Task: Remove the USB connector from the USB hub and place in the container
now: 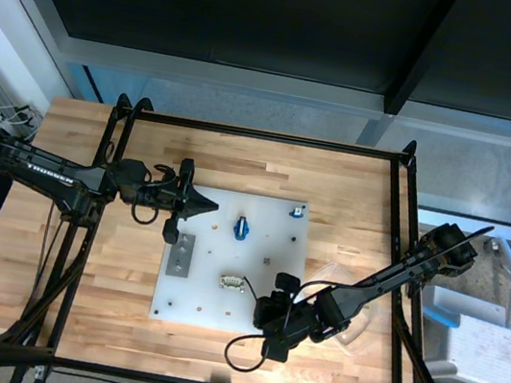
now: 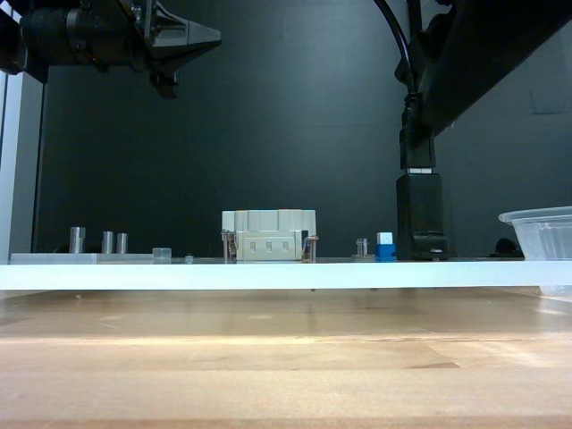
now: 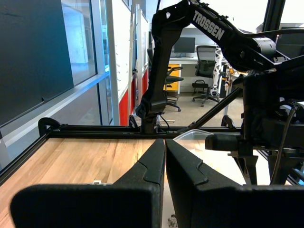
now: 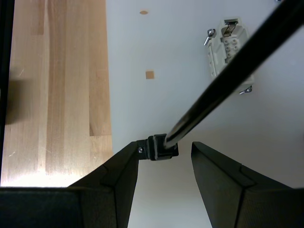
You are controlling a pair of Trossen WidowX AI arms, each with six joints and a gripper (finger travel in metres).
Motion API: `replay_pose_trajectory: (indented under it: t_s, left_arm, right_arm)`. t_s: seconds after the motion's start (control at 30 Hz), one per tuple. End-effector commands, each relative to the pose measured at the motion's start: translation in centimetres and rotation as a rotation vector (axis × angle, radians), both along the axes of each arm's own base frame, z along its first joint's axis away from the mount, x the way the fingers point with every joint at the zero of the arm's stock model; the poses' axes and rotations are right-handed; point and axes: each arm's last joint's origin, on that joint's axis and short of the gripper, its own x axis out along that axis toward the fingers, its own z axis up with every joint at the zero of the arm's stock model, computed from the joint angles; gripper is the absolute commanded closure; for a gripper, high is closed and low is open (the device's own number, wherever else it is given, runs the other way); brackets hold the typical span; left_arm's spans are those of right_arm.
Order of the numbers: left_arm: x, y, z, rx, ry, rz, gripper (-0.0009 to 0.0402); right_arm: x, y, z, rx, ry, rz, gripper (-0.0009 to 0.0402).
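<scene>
On the white board (image 1: 274, 228), the right gripper (image 4: 164, 151) is held with jaws spread astride the USB connector (image 4: 209, 99); a square squeeze and straight pull are advised. The container (image 2: 541, 234) is nearby; the left gripper (image 1: 207, 205) is parked aloft, clenched

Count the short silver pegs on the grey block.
3 pegs, in one near-to-far row on the grey block at the white board's left side; none looks hidden. Left gripper hovers shut above the board's far left; right gripper is open around the black USB connector.
</scene>
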Motion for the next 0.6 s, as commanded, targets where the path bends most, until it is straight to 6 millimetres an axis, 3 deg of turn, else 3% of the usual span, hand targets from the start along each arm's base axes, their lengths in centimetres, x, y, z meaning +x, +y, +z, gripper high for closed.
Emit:
replay_pose_trajectory:
  t_s: [0.03,0.27,0.6]
  left_arm:
    - [0.0,0.0,0.0,0.0,0.0,0.0,0.0392]
    - [0.0,0.0,0.0,0.0,0.0,0.0,0.0392]
    - [0.0,0.01,0.0,0.0,0.0,0.0,0.0392]
  right_arm:
    - [0.02,-0.04,-0.01,0.0,0.0,-0.001,0.024]
    - [0.11,-0.17,-0.03,-0.002,-0.002,-0.002,0.0252]
    - [0.3,-0.29,-0.2,-0.014,-0.001,0.012,0.0347]
